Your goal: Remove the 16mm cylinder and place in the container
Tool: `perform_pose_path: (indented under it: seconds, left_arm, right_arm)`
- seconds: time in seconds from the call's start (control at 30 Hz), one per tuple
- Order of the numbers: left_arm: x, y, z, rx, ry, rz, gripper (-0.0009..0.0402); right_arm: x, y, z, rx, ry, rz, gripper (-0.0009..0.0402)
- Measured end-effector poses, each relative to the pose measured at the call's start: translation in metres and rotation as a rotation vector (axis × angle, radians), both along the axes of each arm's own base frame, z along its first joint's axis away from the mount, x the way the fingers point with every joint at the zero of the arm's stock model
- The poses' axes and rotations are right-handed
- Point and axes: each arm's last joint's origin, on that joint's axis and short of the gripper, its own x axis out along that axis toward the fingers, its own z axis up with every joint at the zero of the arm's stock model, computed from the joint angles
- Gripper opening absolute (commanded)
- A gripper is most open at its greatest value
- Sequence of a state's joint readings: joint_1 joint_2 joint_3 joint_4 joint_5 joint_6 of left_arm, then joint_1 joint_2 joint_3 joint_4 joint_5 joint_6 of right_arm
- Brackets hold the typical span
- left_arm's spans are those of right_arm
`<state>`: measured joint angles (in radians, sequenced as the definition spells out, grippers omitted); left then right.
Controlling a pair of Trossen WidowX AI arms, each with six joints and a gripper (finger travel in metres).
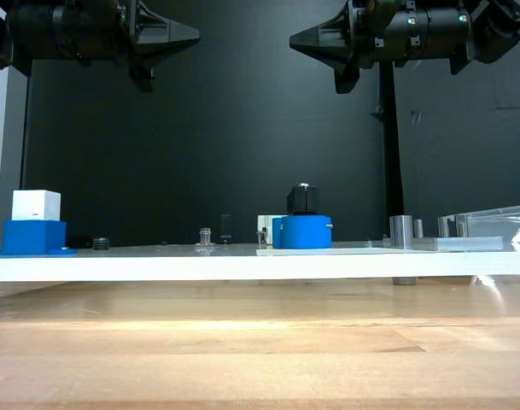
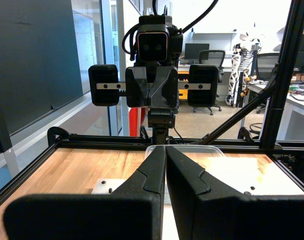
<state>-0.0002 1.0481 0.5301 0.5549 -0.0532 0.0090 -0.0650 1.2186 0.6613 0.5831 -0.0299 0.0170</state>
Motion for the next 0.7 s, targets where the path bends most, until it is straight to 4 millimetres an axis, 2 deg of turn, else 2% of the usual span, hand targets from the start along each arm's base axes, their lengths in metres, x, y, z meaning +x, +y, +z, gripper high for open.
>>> perform_pose_path:
  seconds: [0.7]
  left_arm:
    - [0.0000, 0.0000, -0.0004, 0.000, 0.004, 0.000, 0.0000]
  right_arm:
    - [0.0000, 0.0006, 0.0001, 0.000, 0.000, 0.023, 0.0000]
